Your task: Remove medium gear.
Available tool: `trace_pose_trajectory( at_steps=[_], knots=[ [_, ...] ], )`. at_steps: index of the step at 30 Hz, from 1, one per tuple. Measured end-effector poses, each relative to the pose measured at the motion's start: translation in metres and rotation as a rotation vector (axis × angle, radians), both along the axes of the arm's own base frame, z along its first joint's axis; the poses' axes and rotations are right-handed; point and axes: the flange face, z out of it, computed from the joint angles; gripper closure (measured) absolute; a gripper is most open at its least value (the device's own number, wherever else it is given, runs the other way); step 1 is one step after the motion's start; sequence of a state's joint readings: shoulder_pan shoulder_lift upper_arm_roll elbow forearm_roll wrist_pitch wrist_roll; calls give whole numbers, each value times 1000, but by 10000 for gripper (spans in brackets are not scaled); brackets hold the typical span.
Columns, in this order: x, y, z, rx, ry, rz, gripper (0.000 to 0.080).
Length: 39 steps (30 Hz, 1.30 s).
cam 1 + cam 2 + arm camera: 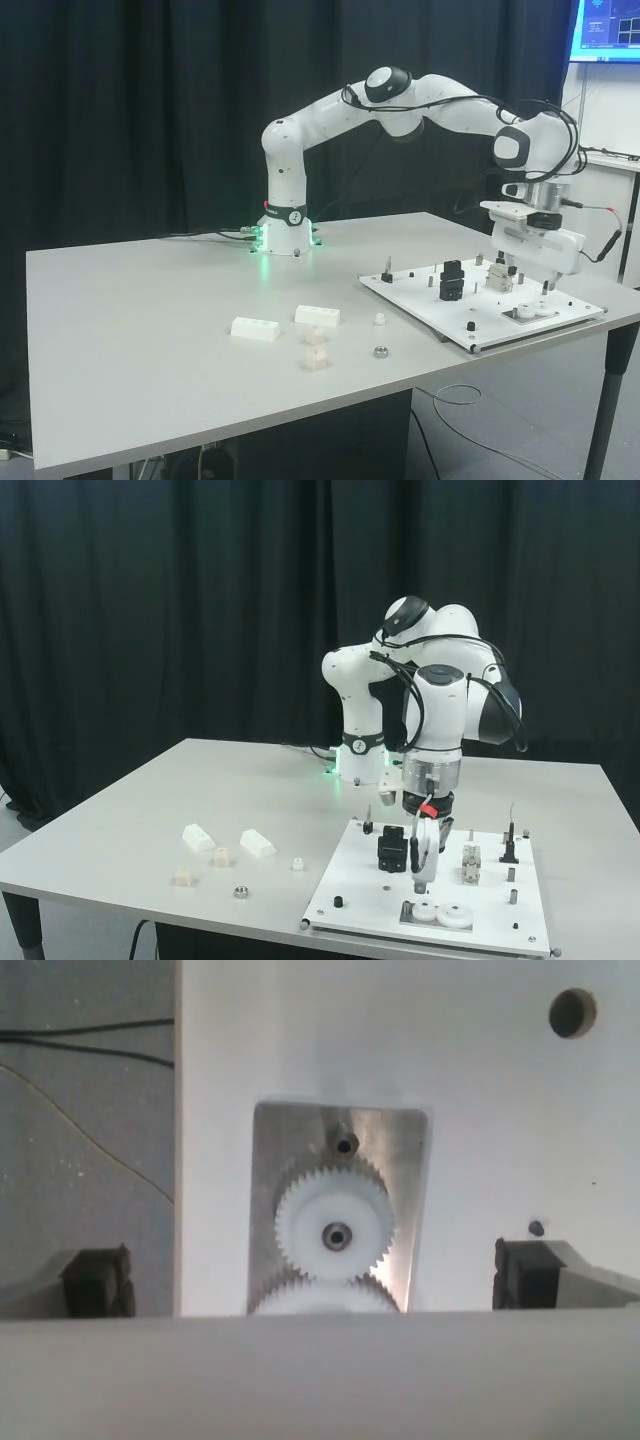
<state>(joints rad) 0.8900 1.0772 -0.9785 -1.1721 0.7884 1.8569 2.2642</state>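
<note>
the two black fingertips [98,1282] stand spread wide apart, holding nothing, with the gripper [310,1280] hanging above the white board [480,1110]. between them, below, the medium gear [335,1225] sits on its peg in a grey metal plate [400,1150], meshed with a second white gear [325,1298] beside it. two gears show in all. on the grey table [130,300] lie two white blocks [255,327], well apart from the board.

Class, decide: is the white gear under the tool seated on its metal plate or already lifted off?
Seated: the white toothed gear lies flat on the grey metal plate, between the open tool's fingers.
</note>
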Motion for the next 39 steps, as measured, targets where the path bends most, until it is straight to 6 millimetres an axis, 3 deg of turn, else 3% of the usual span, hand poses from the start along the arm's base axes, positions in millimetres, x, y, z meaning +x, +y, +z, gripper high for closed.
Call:
trace_pose_trajectory(
  at_steps=[39],
  knots=[
    [-3, -2, -47, 44, 20, -48, 3]
  ],
)
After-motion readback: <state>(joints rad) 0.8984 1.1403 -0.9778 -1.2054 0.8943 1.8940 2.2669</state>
